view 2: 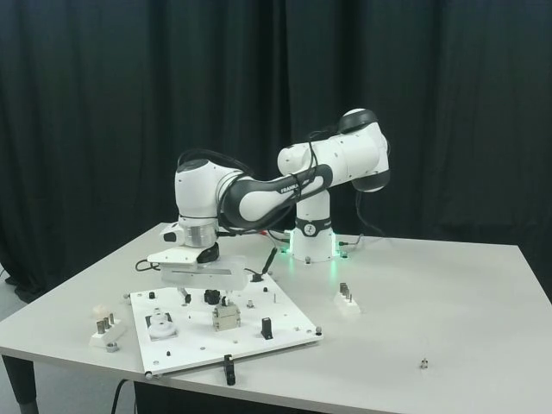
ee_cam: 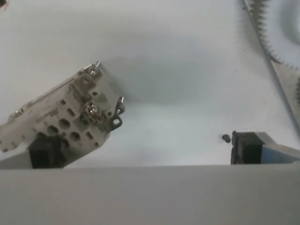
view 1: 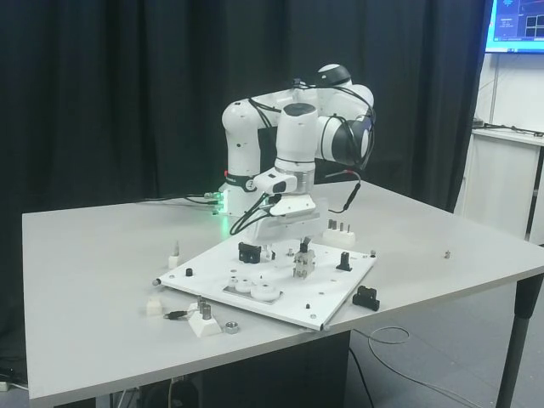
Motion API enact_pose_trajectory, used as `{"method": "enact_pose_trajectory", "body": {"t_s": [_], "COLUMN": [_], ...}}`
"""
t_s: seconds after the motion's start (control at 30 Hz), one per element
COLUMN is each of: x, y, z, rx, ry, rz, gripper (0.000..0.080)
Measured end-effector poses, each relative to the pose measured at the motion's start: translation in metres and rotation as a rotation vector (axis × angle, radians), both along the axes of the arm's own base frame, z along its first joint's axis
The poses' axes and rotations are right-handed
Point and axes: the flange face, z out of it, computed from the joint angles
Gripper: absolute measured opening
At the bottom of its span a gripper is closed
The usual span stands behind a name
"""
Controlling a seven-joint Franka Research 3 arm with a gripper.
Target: Insert waterproof.
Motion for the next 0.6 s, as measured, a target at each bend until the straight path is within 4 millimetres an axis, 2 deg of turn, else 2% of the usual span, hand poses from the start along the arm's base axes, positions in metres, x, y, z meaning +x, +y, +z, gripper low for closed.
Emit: {"method": "enact_pose_trajectory", "body": {"t_s": [0.23, 0.6], "x": [0.004, 0.011], "y": [0.003, 0.007], "z": [0.004, 0.024], "rx": [-0.012, -0.046], "ry": [0.004, 0.022], "rz": [-0.002, -0.015], "gripper": [0.0800, 0.0800]}}
